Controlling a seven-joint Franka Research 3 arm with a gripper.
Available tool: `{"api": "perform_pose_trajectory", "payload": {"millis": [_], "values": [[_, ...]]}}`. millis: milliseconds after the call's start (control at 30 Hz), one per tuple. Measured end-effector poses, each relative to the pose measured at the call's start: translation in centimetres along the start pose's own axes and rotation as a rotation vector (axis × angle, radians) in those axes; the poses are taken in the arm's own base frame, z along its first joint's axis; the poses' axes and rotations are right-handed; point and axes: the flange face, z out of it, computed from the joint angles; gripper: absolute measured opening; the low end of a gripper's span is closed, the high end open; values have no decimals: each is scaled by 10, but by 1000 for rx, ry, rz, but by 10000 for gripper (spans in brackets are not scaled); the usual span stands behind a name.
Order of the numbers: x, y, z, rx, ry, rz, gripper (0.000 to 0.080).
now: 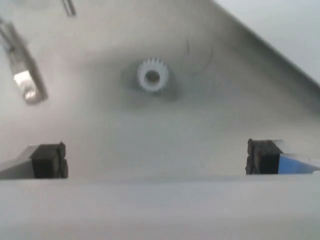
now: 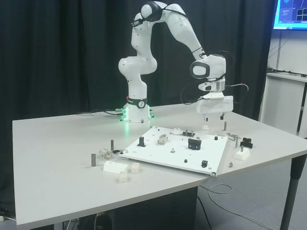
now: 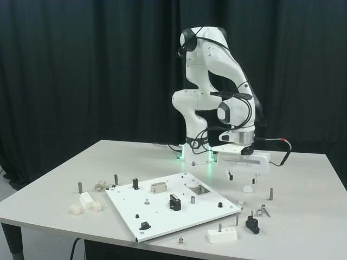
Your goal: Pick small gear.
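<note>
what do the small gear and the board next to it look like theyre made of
Small gear: likely moulded plastic; it is plain white and matte with no metallic glint, though the wrist view is soft. White board: probably a painted or plastic-coated plate; its face is flat, smooth and faintly glossy, its edge thin and straight. The core material cannot be told.

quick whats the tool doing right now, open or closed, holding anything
Tool: open, holding nothing; it hangs above the small gear, which lies on the grey table.
</note>
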Motion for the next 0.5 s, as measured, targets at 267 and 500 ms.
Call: {"api": "perform_pose_trajectory", "payload": {"millis": [267,500], "values": [[14,-9,21,7,-21,36,800],[23,-16,36,-8,-28,47,800]]}}
